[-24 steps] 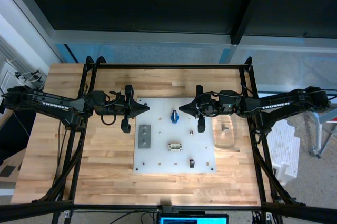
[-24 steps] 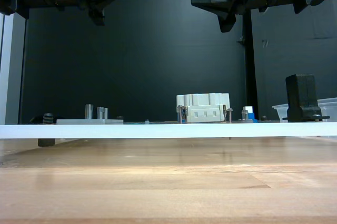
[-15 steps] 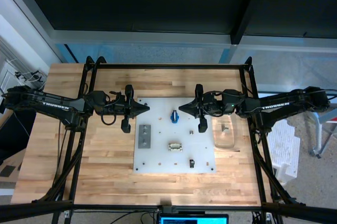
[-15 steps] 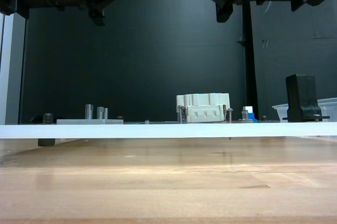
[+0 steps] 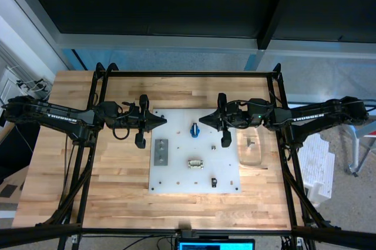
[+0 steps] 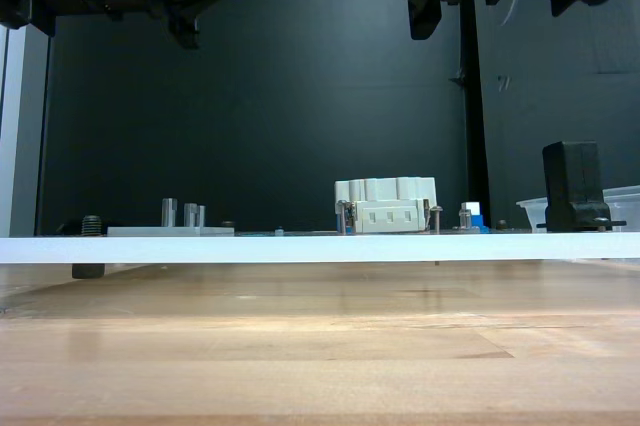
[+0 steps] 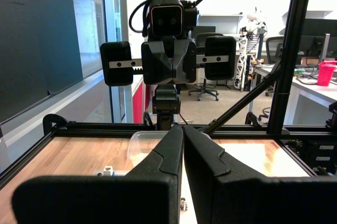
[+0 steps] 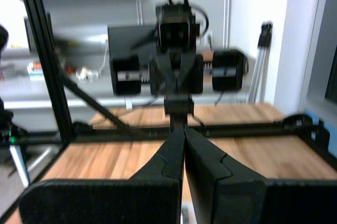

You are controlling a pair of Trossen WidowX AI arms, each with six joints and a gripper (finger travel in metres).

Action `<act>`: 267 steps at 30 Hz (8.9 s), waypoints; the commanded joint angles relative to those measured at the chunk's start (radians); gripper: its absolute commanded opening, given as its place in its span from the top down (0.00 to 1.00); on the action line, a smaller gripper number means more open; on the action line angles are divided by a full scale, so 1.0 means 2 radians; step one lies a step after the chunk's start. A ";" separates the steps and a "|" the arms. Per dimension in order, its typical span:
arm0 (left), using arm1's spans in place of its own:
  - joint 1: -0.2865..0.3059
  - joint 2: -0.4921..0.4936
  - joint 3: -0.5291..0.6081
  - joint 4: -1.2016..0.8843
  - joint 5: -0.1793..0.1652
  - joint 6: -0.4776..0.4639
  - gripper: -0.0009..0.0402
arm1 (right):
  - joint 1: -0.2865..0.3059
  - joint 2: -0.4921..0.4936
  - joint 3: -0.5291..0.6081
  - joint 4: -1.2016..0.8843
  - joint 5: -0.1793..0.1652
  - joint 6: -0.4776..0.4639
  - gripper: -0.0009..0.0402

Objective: Pick the 16mm bar and install on taskboard

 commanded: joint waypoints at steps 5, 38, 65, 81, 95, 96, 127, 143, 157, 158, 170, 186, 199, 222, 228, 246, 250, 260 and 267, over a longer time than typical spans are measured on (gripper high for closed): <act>0.000 0.000 0.000 0.000 0.000 0.000 0.98 | 0.000 -0.001 0.068 -0.226 0.001 0.001 0.98; 0.000 0.000 0.000 0.000 0.000 0.000 0.98 | 0.003 -0.001 0.179 -0.838 0.001 0.032 0.98; 0.000 0.000 0.000 0.000 0.000 0.000 0.98 | 0.027 -0.036 0.123 -0.895 0.029 0.089 0.98; 0.000 0.000 0.000 0.000 0.000 0.000 0.98 | 0.053 -0.042 0.069 -0.831 0.041 0.105 0.82; 0.000 0.000 0.000 0.000 0.000 0.000 0.98 | 0.069 -0.042 0.017 -0.782 0.055 0.116 0.54; 0.000 0.000 0.000 0.000 0.000 0.000 0.98 | 0.070 -0.042 0.014 -0.780 0.055 0.117 0.54; 0.000 0.000 0.000 0.000 0.000 0.000 0.98 | 0.099 -0.040 -0.043 -0.714 0.067 0.194 0.57; 0.000 0.000 0.000 0.000 0.000 0.000 0.98 | 0.102 -0.040 -0.054 -0.700 0.068 0.198 0.57; 0.000 0.000 0.000 0.000 0.000 0.000 0.98 | 0.103 -0.040 -0.056 -0.699 0.067 0.200 0.77; 0.000 0.000 0.000 0.000 0.000 0.000 0.98 | 0.103 -0.040 -0.056 -0.699 0.067 0.200 0.78; 0.000 0.000 0.000 0.000 0.000 0.000 0.98 | 0.103 -0.040 -0.056 -0.701 0.066 0.203 0.98; 0.000 0.000 0.000 0.000 0.000 0.000 0.98 | 0.104 -0.040 0.012 -0.758 0.062 0.208 0.98; 0.000 0.000 0.000 0.000 0.000 0.000 0.98 | 0.109 -0.039 0.122 -0.863 0.048 0.211 0.98; 0.000 0.000 0.000 0.000 0.000 0.000 0.98 | 0.162 0.024 0.198 -0.873 0.048 0.080 0.98; 0.000 0.000 0.000 0.000 0.000 0.000 0.98 | 0.179 0.069 0.234 -0.874 0.048 -0.004 0.98; 0.000 0.000 0.000 0.000 0.000 0.000 0.98 | 0.236 0.156 0.299 -0.836 0.021 -0.275 0.98; 0.000 0.000 0.000 0.000 0.000 0.000 0.98 | 0.244 0.168 0.299 -0.835 0.009 -0.316 0.98; 0.000 0.000 0.000 0.000 0.000 0.000 0.98 | 0.255 0.214 0.325 -0.823 0.007 -0.410 0.98; 0.000 0.000 0.000 0.000 0.000 0.000 0.98 | 0.260 0.243 0.341 -0.814 -0.023 -0.467 0.98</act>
